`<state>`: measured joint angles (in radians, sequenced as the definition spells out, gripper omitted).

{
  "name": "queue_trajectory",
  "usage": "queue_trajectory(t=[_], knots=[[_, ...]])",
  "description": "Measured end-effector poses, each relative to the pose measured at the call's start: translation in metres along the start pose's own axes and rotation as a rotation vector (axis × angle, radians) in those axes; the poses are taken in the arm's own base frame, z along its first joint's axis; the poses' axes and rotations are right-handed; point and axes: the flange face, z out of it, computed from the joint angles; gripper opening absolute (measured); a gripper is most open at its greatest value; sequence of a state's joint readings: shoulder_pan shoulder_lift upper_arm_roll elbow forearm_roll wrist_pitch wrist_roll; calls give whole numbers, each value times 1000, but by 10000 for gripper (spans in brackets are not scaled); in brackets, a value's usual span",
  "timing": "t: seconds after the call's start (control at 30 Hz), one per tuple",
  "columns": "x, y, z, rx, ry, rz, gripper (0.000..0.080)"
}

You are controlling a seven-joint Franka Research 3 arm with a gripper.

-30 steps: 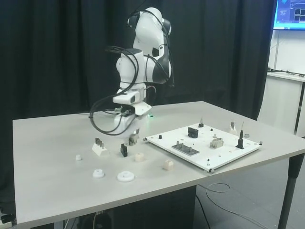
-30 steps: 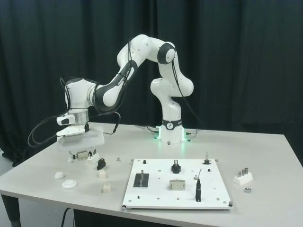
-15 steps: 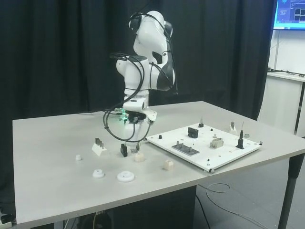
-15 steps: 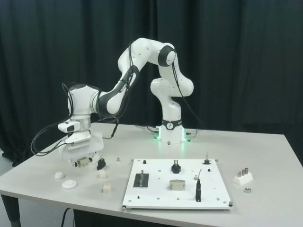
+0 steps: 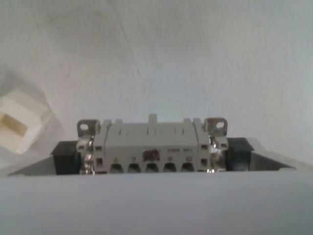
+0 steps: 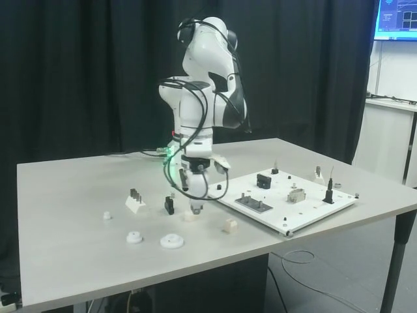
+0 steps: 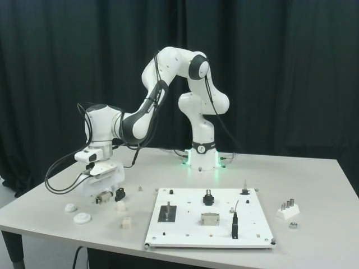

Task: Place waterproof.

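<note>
The waterproof connector (image 5: 151, 147) is a pale block with a row of sockets and two metal ears. My gripper (image 5: 152, 155) is shut on it, one black pad (image 5: 66, 156) on each end. In the room views the gripper (image 6: 195, 206) (image 7: 103, 197) hangs low over the grey table, between the loose parts and the white board (image 6: 306, 212) (image 7: 188, 235). The connector (image 7: 102, 198) shows just under the hand. A white hollow block (image 5: 19, 128) lies on the table close beside it.
Near the gripper lie a small black part (image 6: 169, 205) (image 7: 119, 194), a white cube (image 6: 229, 225) (image 7: 127, 223), two white discs (image 6: 172, 242) (image 6: 134, 237) and a pin holder (image 6: 136, 201). The board carries several black and grey fixtures. Cables loop off the wrist.
The arm has swung toward the board's near corner and come down, with the wrist turned. The connector has stayed between the fingers throughout.
</note>
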<state>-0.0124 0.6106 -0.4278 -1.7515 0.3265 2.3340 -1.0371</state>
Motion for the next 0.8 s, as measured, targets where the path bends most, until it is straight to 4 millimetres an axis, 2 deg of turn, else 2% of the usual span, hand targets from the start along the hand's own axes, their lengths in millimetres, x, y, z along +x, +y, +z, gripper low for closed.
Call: queue_trajectory(t=[0.47, 0.8], knots=[[13, -12, 18, 1, 0, -159, 620], [18, -15, 33, -14, -9, -203, 620]])
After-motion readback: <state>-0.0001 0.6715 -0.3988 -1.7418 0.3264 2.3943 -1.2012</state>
